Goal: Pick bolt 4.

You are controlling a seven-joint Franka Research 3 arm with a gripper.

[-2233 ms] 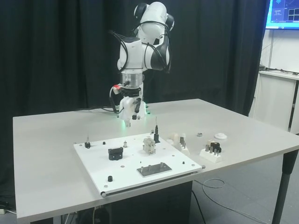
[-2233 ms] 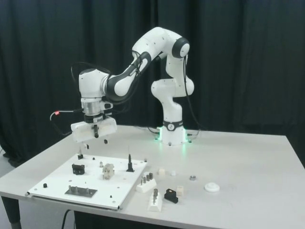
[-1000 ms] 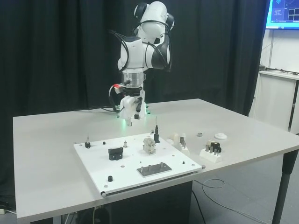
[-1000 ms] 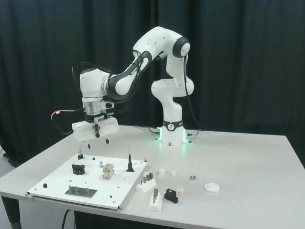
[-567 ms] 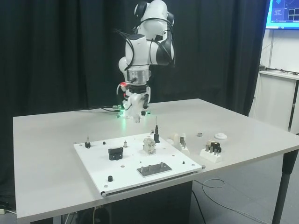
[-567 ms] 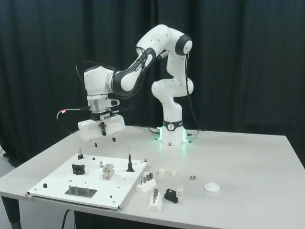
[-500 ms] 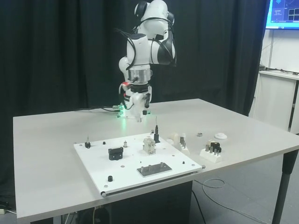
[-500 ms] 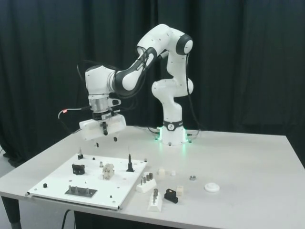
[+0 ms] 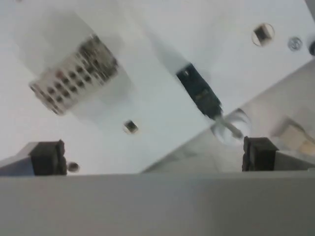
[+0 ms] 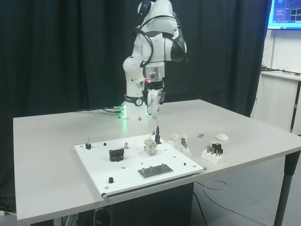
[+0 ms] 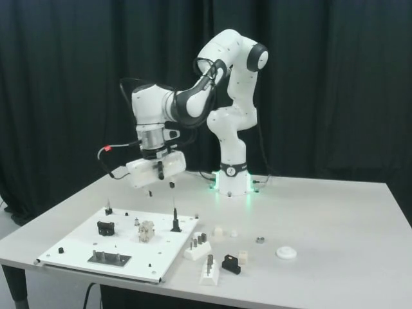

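Upright, bolts (image 11: 197, 240) in white holder (image 11: 195, 252).

Black curtains (image 10: 61, 52) behind, grey table (image 10: 42, 141), lit screen (image 10: 285, 14) upper corner, white cabinet (image 10: 277, 94) beside it

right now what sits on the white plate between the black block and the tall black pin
In the second room view, a small upright stud and a grey perforated connector block stand between the black block and the tall black pin.

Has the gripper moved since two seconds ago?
Yes. The gripper has travelled along the white board, from above its far corner to above the upright black tool at the other end.
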